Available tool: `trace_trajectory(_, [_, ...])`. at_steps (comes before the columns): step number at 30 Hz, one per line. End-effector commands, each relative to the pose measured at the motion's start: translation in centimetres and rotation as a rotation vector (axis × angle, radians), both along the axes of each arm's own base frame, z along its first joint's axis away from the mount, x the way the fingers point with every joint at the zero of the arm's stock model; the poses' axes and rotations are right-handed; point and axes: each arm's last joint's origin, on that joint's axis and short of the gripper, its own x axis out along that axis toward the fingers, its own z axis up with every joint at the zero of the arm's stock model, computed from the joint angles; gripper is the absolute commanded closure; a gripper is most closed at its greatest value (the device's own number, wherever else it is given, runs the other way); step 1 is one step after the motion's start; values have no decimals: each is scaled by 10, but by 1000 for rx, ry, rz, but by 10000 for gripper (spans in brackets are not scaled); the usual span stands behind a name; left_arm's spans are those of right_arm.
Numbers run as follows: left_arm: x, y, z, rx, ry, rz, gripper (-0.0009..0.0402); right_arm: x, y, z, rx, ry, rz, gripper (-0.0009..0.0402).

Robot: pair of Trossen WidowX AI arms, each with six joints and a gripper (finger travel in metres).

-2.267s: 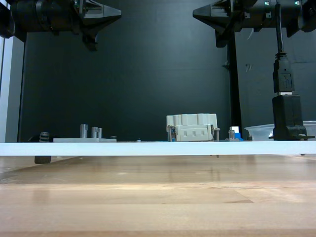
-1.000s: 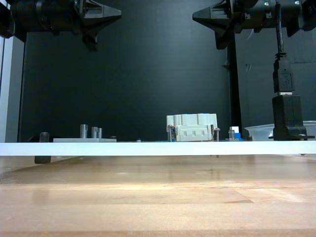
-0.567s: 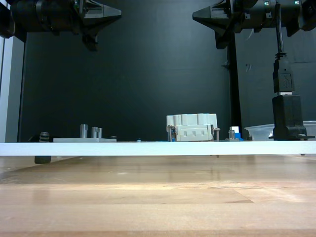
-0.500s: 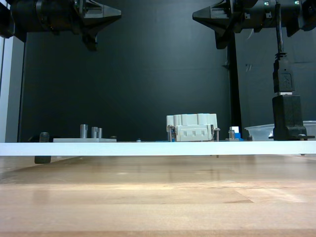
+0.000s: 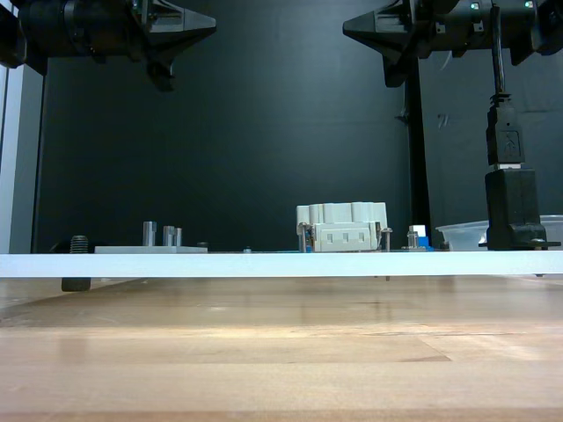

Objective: Pick the USB connector and install on taskboard

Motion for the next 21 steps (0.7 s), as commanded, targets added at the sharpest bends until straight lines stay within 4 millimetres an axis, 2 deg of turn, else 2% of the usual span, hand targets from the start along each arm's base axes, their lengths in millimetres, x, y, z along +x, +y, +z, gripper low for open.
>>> trace_trajectory(1, [0, 0, 0, 0, 0, 0, 393, 0, 0, 1, 0, -10, 0, 393])
trace_trajectory(21, [0, 0, 0, 0, 0, 0, 393, 0, 0, -2, 1, 14, 0, 393])
